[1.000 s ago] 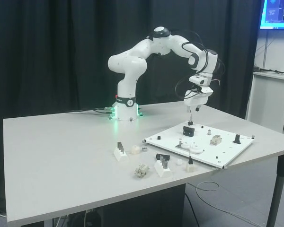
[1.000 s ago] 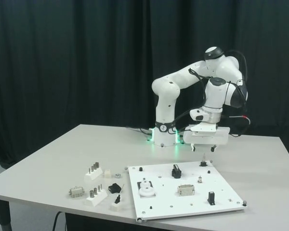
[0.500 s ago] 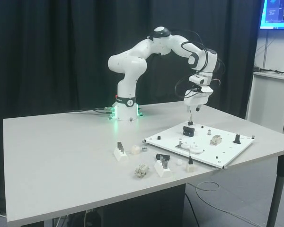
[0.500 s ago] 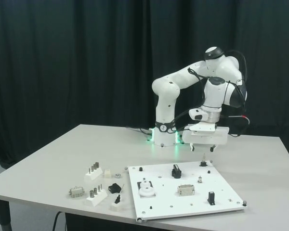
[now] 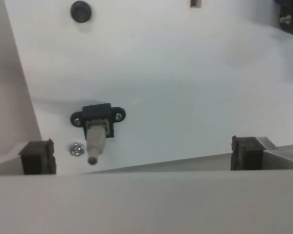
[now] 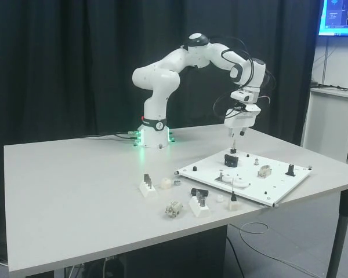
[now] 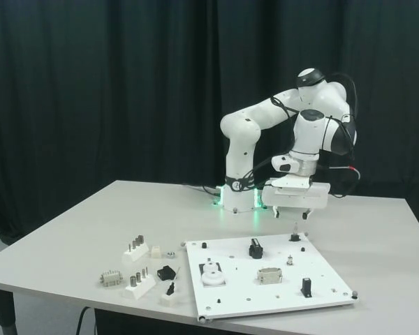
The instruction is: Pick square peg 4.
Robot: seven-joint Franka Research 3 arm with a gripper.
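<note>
I am hovering the gripper (image 7: 291, 215), fingers spread wide and holding nothing, above the square peg (image 5: 94, 143) in the white board (image 7: 265, 279); grasping remains.

White arm (image 7: 265, 118) over a grey table (image 6: 64, 174), with a green glow at the arm's base (image 6: 140, 141). The board (image 7: 244, 293) was plain white, no pattern, dotted with black fittings: a black block (image 7: 255, 248), a black clip (image 7: 306, 287) near its right edge. In the wrist view a black holder (image 5: 97, 117) gripped a whitish peg (image 5: 94, 144). Behind everything hung a black curtain (image 7: 126, 84), falling in vertical folds.
</note>
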